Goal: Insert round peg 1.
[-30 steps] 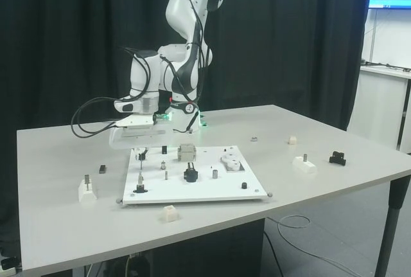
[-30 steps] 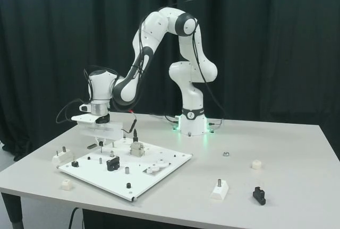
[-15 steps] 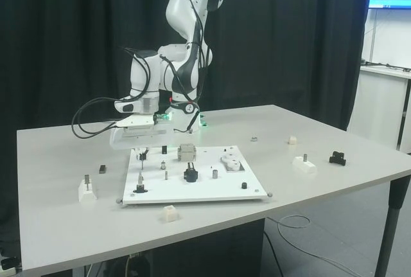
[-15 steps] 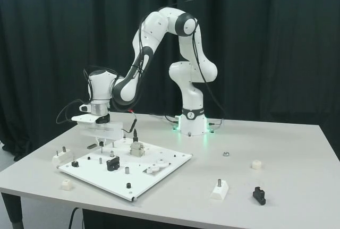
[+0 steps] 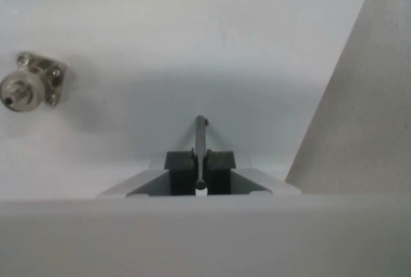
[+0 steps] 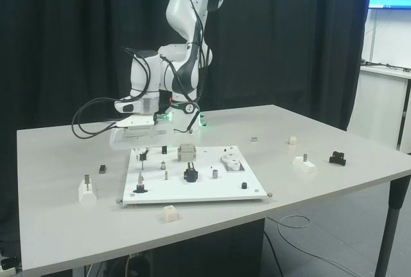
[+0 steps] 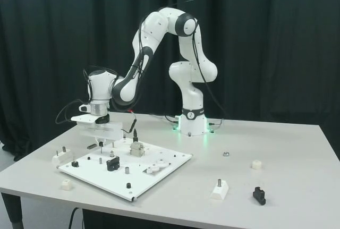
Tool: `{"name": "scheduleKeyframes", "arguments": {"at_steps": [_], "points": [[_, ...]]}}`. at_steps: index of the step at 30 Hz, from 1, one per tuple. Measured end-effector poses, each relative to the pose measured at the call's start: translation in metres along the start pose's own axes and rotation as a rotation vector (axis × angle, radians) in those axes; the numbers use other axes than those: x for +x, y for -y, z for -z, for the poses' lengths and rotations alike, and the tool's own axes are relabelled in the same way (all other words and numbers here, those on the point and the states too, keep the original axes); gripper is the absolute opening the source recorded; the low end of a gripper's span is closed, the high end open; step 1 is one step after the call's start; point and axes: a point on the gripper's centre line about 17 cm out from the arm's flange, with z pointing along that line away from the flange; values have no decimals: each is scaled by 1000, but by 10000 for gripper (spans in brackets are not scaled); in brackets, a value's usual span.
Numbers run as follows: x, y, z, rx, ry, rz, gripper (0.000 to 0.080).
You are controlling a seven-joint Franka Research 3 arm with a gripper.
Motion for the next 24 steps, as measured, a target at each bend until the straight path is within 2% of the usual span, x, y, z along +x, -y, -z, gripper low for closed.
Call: {"name": "scheduleKeyframes", "arguments": {"at_steps": [14,24], "points": [[0,-3,0,-3,2,-3,32],[-5,2,0,21,19,-5,32]]}}
